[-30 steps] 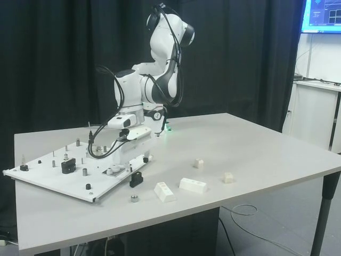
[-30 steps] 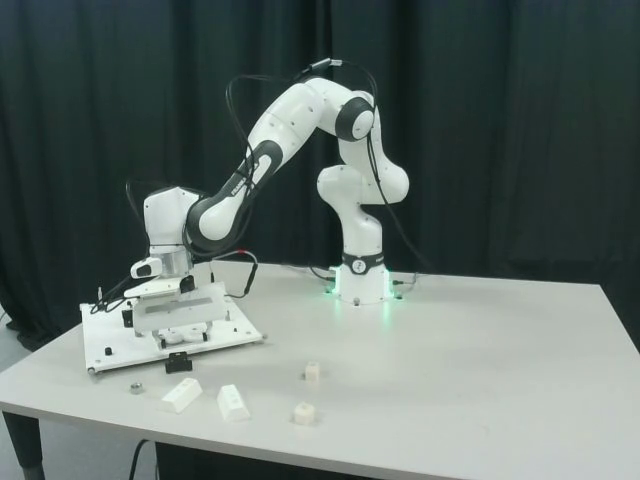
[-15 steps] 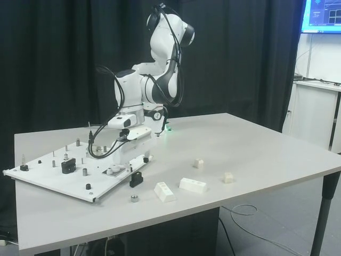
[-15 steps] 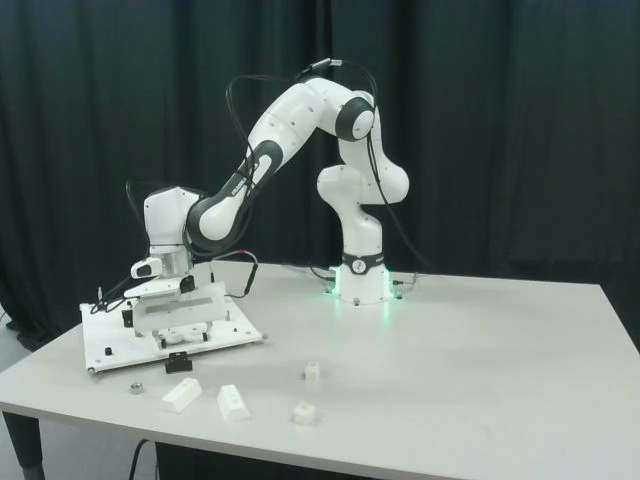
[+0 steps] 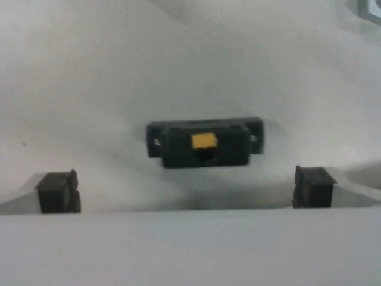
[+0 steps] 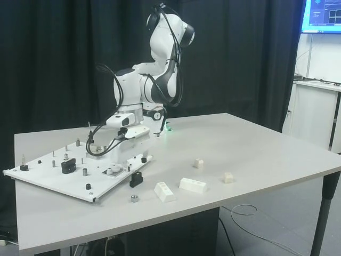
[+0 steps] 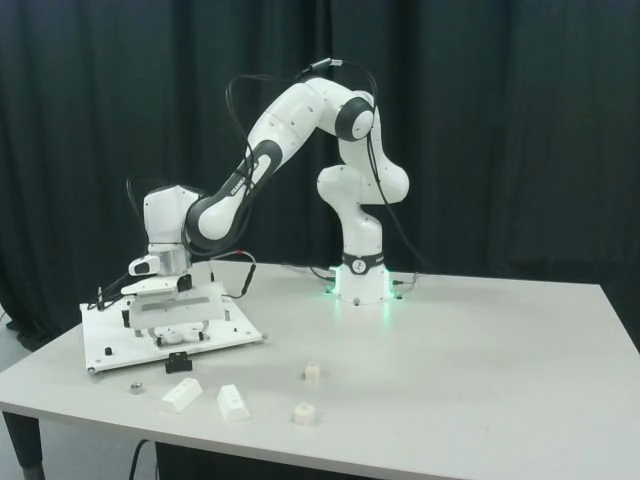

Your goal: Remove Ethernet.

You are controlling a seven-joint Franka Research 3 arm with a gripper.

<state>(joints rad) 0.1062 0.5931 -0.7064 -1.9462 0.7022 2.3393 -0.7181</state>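
Hovering over white task board (image 6: 48,178), gripper (image 5: 184,190) spread wide with nothing between black fingertips (image 5: 58,192); black Ethernet socket block (image 5: 205,143) sits centred below, apparently unplugged, retreat left

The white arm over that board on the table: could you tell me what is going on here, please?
The white arm reaches out over the white board at one end of the grey table, its gripper low above the board. The wrist view shows a black socket directly below, between the two black fingertips, which are apart and not touching it. Small white blocks and a black part lie loose beside the board.
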